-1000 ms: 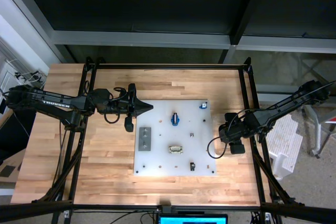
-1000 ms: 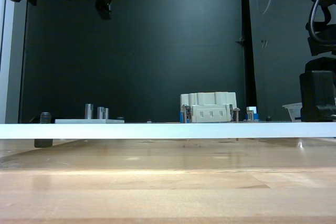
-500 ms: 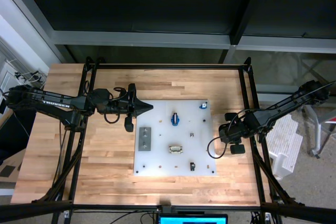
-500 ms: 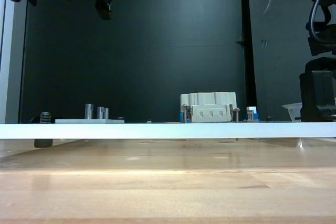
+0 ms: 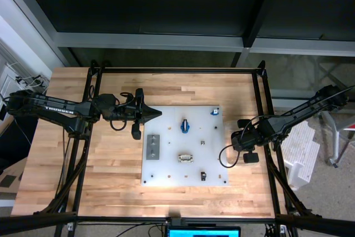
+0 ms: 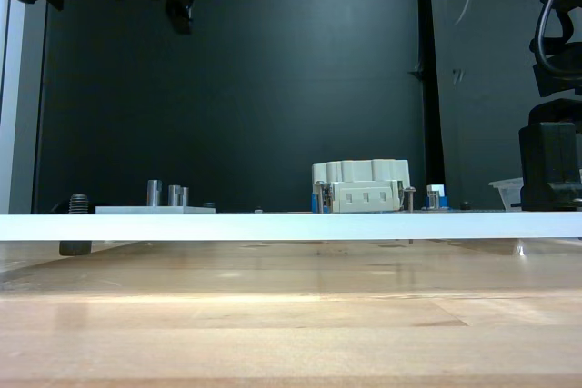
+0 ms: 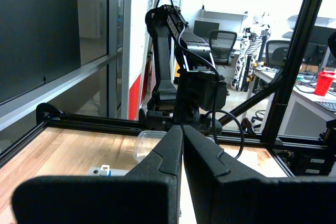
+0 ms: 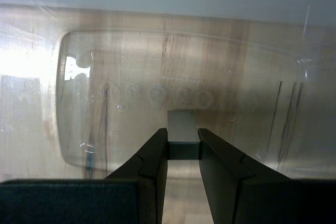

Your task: Pick the 16mm bar and install on taskboard

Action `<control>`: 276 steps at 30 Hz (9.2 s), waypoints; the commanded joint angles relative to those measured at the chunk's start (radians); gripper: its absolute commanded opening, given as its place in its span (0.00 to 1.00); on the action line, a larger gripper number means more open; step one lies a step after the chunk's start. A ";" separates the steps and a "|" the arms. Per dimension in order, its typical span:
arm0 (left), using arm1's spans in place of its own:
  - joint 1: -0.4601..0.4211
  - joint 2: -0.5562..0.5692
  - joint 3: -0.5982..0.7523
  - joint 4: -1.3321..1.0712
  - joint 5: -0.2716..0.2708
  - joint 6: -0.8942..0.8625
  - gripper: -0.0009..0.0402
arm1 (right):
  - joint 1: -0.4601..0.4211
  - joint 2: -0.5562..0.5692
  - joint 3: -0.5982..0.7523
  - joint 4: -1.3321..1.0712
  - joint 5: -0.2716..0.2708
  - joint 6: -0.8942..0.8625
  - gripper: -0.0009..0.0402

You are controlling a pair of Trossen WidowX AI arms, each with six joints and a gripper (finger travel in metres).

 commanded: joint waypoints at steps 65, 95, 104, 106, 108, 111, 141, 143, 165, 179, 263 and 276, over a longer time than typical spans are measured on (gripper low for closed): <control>0.000 0.000 0.000 0.000 0.000 0.000 0.02 | 0.183 0.356 0.570 -0.254 -0.033 0.001 0.02; 0.000 0.000 0.000 0.000 0.000 0.000 0.02 | 0.258 0.607 0.738 -0.158 -0.024 0.293 0.02; 0.000 0.000 0.000 0.000 0.000 0.000 0.02 | 0.261 0.646 0.738 -0.136 -0.015 0.397 0.02; 0.000 0.000 0.000 0.000 0.000 0.000 0.02 | 0.262 0.651 0.738 -0.132 0.003 0.416 0.02; 0.000 0.000 0.000 0.000 0.000 0.000 0.02 | 0.262 0.658 0.738 -0.123 0.003 0.420 0.02; 0.000 0.000 0.000 0.000 0.000 0.000 0.02 | 0.262 0.663 0.737 -0.123 0.003 0.419 0.02; 0.000 0.000 0.000 0.000 0.000 0.000 0.02 | 0.266 0.668 0.686 -0.068 -0.006 0.423 0.02; 0.000 0.000 0.000 0.000 0.000 0.000 0.02 | 0.266 0.668 0.681 -0.067 -0.007 0.429 0.02; 0.000 0.000 0.000 0.000 0.000 0.000 0.02 | 0.266 0.668 0.672 -0.064 -0.006 0.441 0.02; 0.000 0.000 0.000 0.000 0.000 0.000 0.02 | 0.266 0.665 0.684 -0.072 -0.023 0.440 0.02; 0.000 0.000 0.000 0.000 0.000 0.000 0.02 | 0.252 0.662 0.671 -0.070 -0.052 0.124 0.02; 0.000 0.000 0.000 0.000 0.000 0.000 0.02 | 0.253 0.656 0.684 -0.086 -0.060 0.134 0.02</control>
